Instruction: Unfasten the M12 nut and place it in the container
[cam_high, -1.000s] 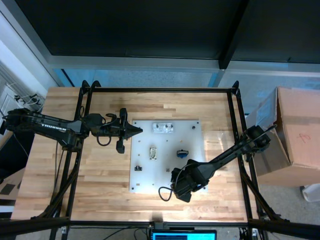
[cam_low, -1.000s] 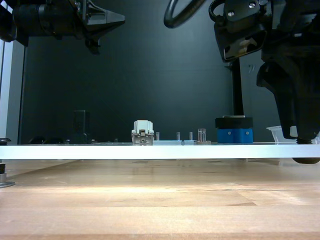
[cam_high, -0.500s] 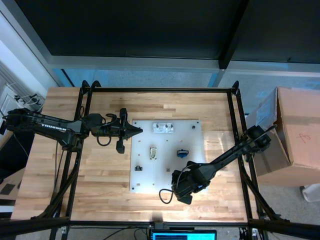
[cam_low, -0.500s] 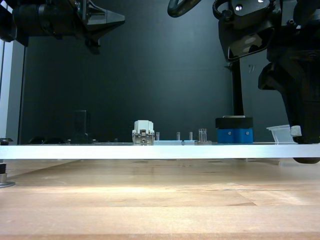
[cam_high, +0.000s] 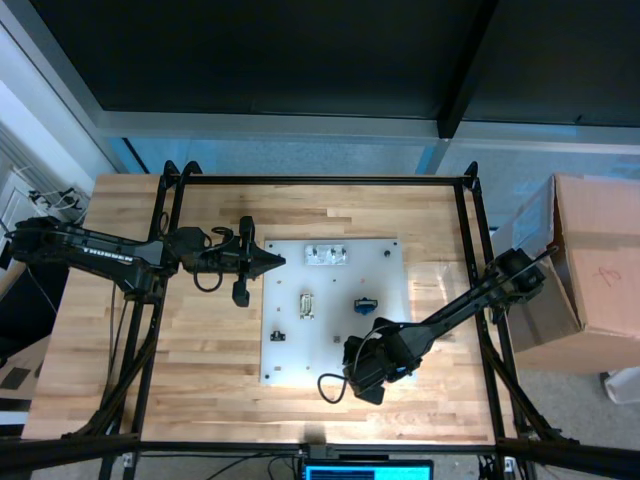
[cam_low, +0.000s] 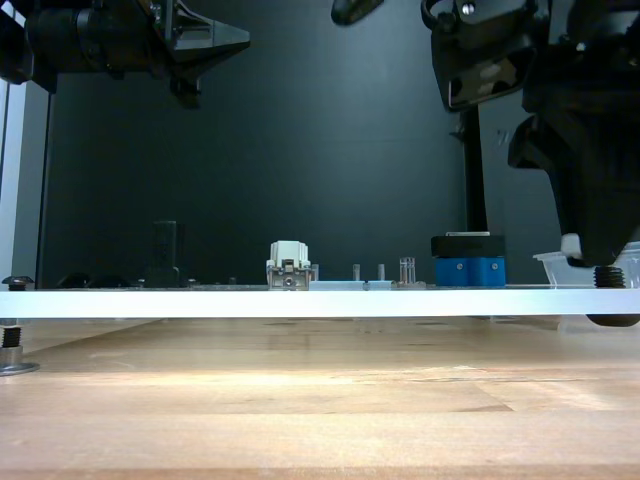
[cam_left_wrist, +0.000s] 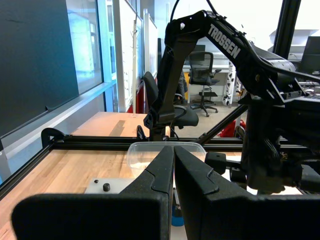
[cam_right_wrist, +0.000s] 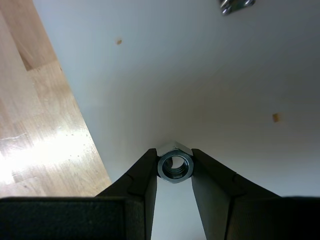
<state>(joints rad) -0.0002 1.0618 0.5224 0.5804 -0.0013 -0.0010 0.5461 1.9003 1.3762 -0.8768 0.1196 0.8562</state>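
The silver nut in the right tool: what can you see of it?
The nut is small, six-sided, shiny silver metal with a threaded hole. The right tool pinches two of its sides, holding it over the white board near the black stud, whose ribs show bare. The left tool hangs shut by the board's far left edge.
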